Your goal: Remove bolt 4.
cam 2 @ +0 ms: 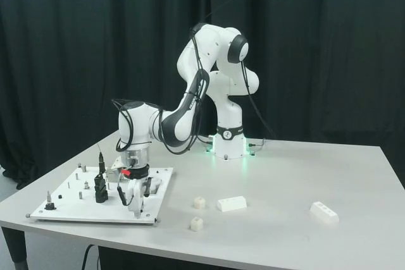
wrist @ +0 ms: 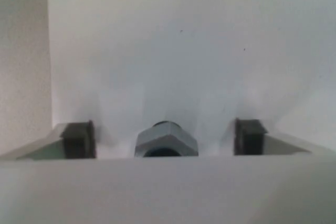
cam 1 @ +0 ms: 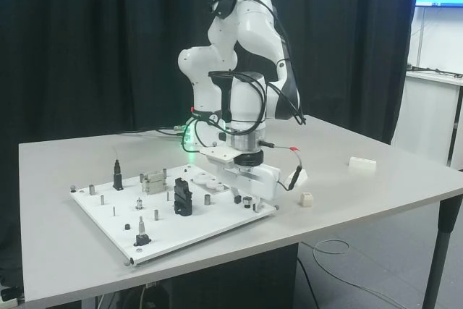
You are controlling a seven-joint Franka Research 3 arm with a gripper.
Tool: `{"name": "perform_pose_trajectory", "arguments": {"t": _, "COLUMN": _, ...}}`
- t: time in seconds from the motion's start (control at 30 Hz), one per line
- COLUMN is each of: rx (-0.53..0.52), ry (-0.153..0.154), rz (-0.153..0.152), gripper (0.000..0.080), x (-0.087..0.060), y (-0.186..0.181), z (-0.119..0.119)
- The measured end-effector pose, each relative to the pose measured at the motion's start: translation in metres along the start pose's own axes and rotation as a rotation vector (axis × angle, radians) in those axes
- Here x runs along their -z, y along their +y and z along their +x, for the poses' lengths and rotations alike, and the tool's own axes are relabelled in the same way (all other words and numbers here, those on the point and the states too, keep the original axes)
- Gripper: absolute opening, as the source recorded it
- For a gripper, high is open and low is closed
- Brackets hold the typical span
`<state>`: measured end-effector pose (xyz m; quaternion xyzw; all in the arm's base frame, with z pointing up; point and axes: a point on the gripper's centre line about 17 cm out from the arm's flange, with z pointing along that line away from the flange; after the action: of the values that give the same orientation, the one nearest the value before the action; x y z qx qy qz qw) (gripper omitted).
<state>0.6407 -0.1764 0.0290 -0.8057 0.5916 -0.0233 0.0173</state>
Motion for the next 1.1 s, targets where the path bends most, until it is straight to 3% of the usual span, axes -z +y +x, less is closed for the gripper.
{"name": "perform_pose_trajectory", "arguments": {"t": 0.1, "rx": 0.002, "ry": 0.001, "rz": 0.001, "gripper": 0.0708, "x": 0.0005, "y": -0.0006, "z": 0.0003}}
{"name": "perform_pose_trajectory", "arguments": {"t": 0.13, "rx": 0.002, "ry": 0.001, "rz": 0.001, "gripper": 0.0528, "x": 0.0007, "y": -0.0009, "z": 0.0004}}
{"name": "perform_pose_trajectory", "arguments": {"t": 0.43, "rx": 0.001, "ry": -0.008, "rz": -0.004, "gripper": 0.0528, "x": 0.0019, "y": 0.0001, "z": 0.0002}}
{"name": "perform_pose_trajectory", "arguments": {"t": 0.47, "rx": 0.001, "ry": -0.009, "rz": -0.004, "gripper": 0.0232, "x": 0.0019, "y": 0.0001, "z": 0.0002}}
{"name": "perform_pose_trajectory", "arguments": {"t": 0.77, "rx": 0.009, "ry": -0.011, "rz": -0.003, "gripper": 0.0233, "x": 0.0016, "y": 0.0003, "z": 0.0006}}
{"name": "perform_pose_trajectory", "arguments": {"t": 1.1, "rx": 0.214, "ry": -0.01, "rz": -0.002, "gripper": 0.0233, "x": 0.0017, "y": -0.0005, "z": 0.0003}}
